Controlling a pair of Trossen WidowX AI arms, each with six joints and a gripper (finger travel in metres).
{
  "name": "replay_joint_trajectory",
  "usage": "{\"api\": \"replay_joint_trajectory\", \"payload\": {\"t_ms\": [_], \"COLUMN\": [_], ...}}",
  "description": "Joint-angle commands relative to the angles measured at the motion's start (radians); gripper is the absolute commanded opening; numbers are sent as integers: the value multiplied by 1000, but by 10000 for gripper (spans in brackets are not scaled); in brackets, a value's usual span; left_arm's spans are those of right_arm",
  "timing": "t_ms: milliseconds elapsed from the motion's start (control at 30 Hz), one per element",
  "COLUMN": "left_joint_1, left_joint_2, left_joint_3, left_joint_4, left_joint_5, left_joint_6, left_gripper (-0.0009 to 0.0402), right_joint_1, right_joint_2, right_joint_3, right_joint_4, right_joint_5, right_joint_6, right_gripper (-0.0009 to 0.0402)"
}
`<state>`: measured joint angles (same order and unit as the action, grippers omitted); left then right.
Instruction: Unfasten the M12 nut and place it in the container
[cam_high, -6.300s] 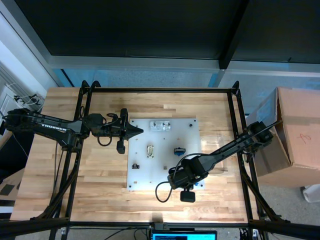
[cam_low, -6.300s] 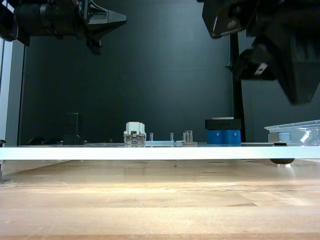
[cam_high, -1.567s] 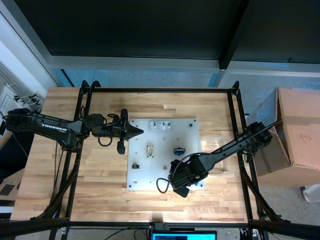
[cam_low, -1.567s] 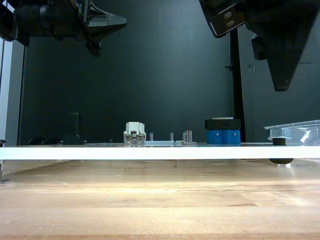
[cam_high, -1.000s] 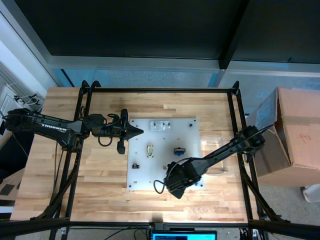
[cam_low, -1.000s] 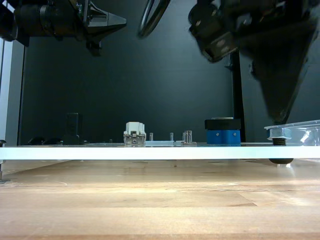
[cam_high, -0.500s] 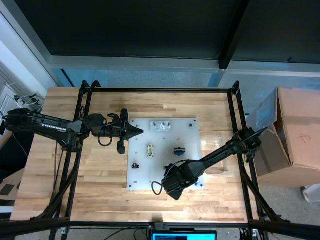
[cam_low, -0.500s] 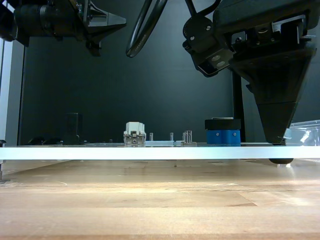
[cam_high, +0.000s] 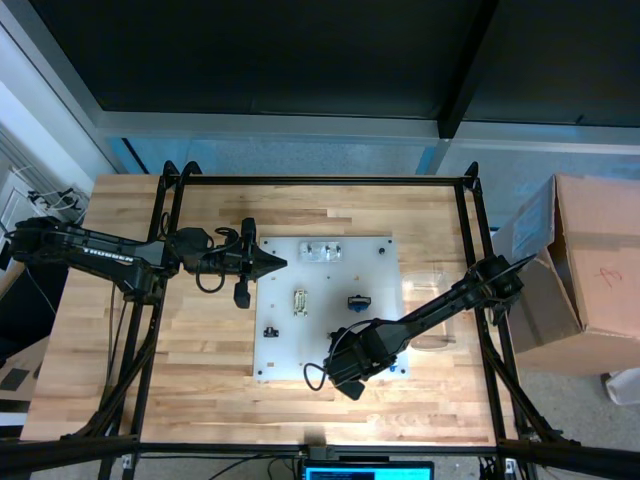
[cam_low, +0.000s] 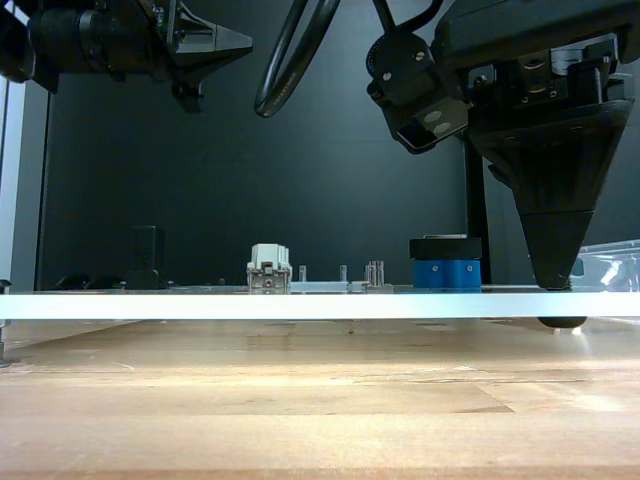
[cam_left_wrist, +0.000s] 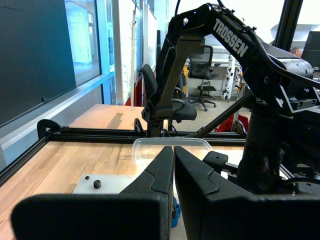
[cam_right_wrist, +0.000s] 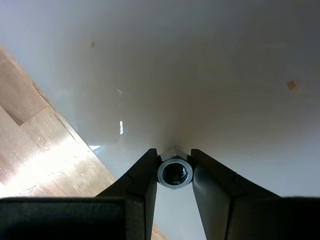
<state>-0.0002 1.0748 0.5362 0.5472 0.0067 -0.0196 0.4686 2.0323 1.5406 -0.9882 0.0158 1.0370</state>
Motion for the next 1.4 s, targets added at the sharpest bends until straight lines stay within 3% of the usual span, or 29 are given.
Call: {"api": "replay_joint_trajectory", "payload": {"t_ms": [33, 300, 633, 800, 1400], "left_joint_1": [0, 0, 0, 0, 0], "left_joint_2": [0, 0, 0, 0, 0], "left_joint_3": [0, 0, 0, 0, 0], "left_joint_4": [0, 0, 0, 0, 0], "left_joint_5": [0, 0, 0, 0, 0], "left_joint_6": [0, 0, 0, 0, 0], "left_gripper": [0, 0, 0, 0, 0], "right_joint_1": [0, -6, -8, -9, -9], "right_joint_2": [-16, -55, -124, -154, -272], "right_joint_3": [1, 1, 0, -16, -158], "right_joint_4": [-8, -48, -147, -167, -169], "right_joint_5": [1, 0, 5, 46, 47], "right_joint_6": [-31, -171, -468, -477, -462], "right_gripper": [0, 13, 12, 12, 12]}}
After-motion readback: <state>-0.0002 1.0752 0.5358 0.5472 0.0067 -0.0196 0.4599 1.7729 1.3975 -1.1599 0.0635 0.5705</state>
